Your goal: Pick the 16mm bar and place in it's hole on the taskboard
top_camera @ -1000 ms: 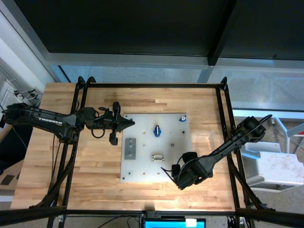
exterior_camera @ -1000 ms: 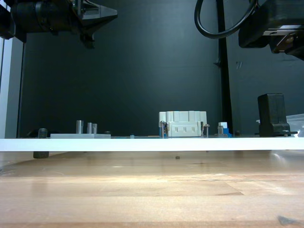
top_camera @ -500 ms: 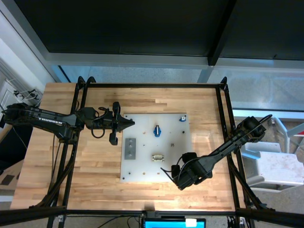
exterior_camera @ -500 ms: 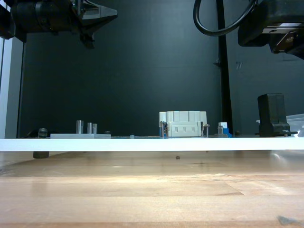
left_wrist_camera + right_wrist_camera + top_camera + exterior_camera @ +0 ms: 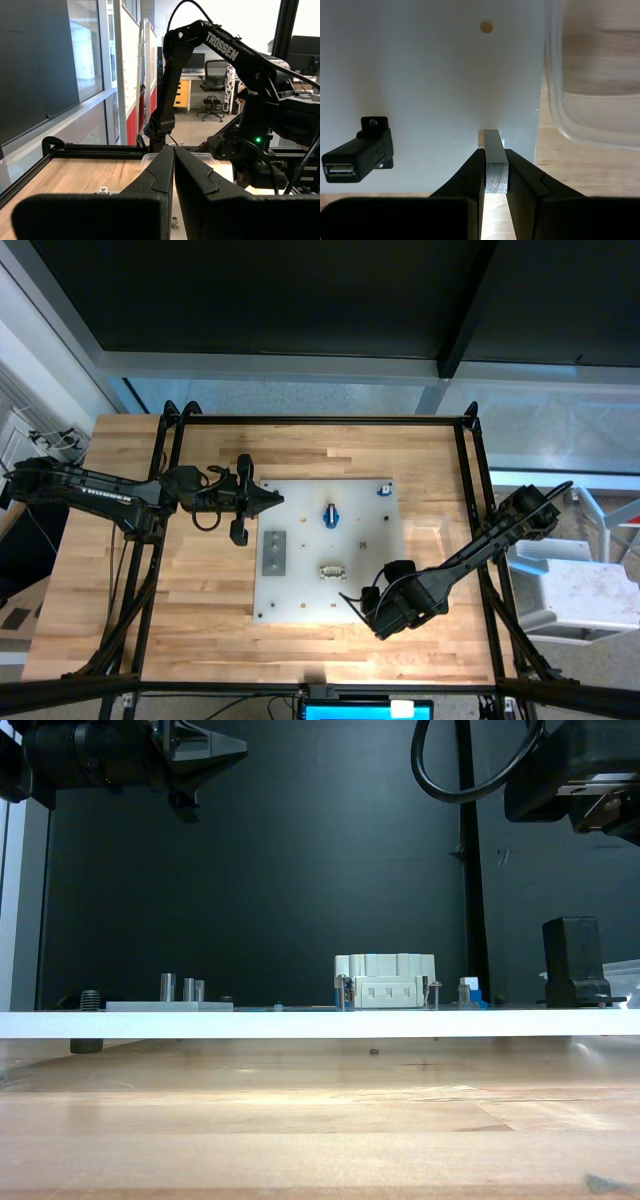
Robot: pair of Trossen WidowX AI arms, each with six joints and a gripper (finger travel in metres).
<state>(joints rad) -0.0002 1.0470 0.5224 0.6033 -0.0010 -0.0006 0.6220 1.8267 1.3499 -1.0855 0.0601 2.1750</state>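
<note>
- Right gripper (image 5: 494, 152) of mine hangs above the board's (image 5: 300, 540) near right corner; left gripper (image 5: 173, 165) hovers high by its far left corner, closed and empty.
- Grey block (image 5: 273, 552) on the board's left half likely has the hole; I'd cross high, clearing the white connector (image 5: 332, 571).
- Bar (image 5: 496, 175) sits clamped in my right gripper, clear of its seat; keep it plumb, lower slowly.

Logged by me: light wooden plank table (image 5: 200, 640), black metal frame (image 5: 320, 421) standing along its edges. On it sat one white rectangular task board (image 5: 300, 590), raised on short black feet (image 5: 87, 1045); one clear plastic container (image 5: 590, 100) lay just beside the board.
</note>
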